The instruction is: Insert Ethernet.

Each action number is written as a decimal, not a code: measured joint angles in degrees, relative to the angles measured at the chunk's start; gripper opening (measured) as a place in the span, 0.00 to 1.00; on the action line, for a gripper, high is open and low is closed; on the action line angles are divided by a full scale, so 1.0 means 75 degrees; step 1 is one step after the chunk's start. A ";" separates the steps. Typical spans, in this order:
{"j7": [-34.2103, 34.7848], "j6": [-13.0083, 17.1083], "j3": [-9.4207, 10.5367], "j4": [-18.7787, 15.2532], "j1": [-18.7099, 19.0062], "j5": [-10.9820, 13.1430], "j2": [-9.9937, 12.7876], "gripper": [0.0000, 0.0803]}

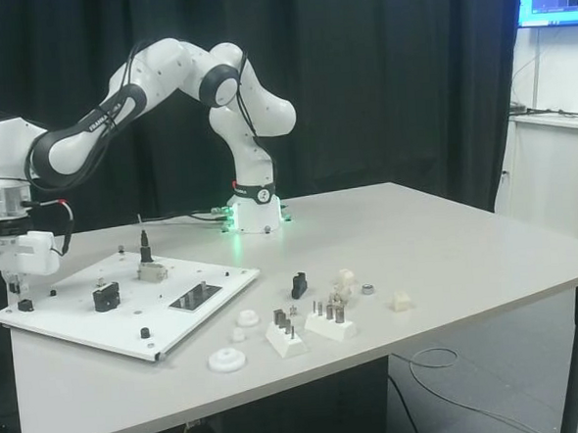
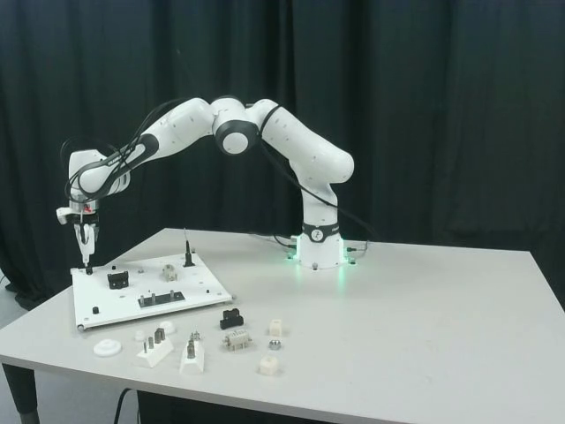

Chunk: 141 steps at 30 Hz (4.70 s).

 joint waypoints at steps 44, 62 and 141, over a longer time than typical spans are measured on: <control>0.0087 -0.0387 -0.0061 0.0036 -0.0010 -0.0002 0.0017 0.13; 0.0166 -0.0312 -0.0026 0.0042 -0.0006 0.0019 0.0023 0.13; 0.0217 -0.0258 -0.0009 0.0059 -0.0002 -0.0006 0.0129 0.13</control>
